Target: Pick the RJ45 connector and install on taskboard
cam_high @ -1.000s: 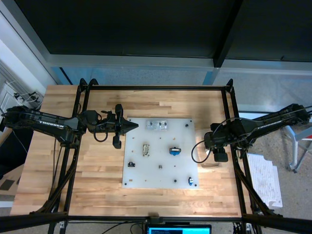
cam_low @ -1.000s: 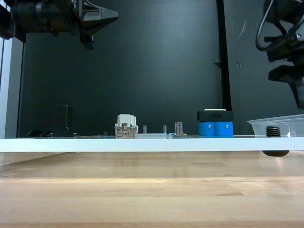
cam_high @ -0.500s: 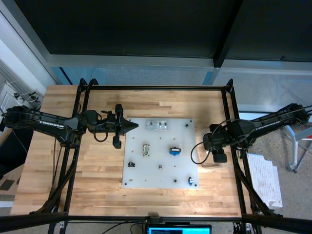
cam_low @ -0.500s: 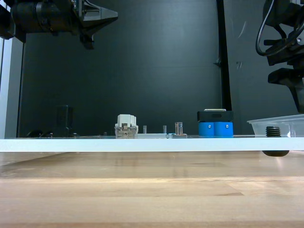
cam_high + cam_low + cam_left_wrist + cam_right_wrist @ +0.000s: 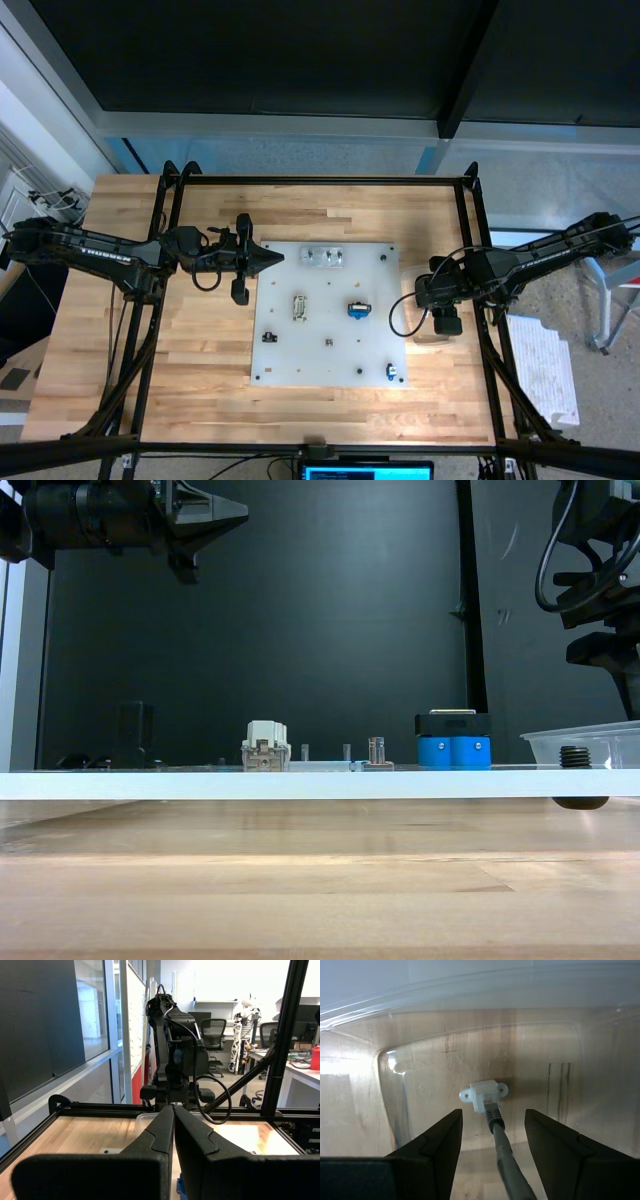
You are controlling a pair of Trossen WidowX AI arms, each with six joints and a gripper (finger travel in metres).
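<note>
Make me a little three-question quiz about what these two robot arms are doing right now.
1. True or false: the left gripper, above the far-left corner of the large flat white square taskboard, has its fingers shut.
2. The small whitish plastic RJ45 connector lies: A) on the taskboard, B) in the clear plastic tray, C) on bare wood.
3. Which gripper hangs open over that tray?
Key: 1 true; 2 B; 3 the right gripper.

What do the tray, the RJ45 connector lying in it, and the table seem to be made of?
Tray: clear glossy plastic, seemingly; wood grain shows through it.
RJ45 connector: whitish, slightly translucent plastic.
Table: light wood planks with visible seams.
The right gripper hangs open over the tray; the left gripper, shut, hangs near the taskboard's left edge.
</note>
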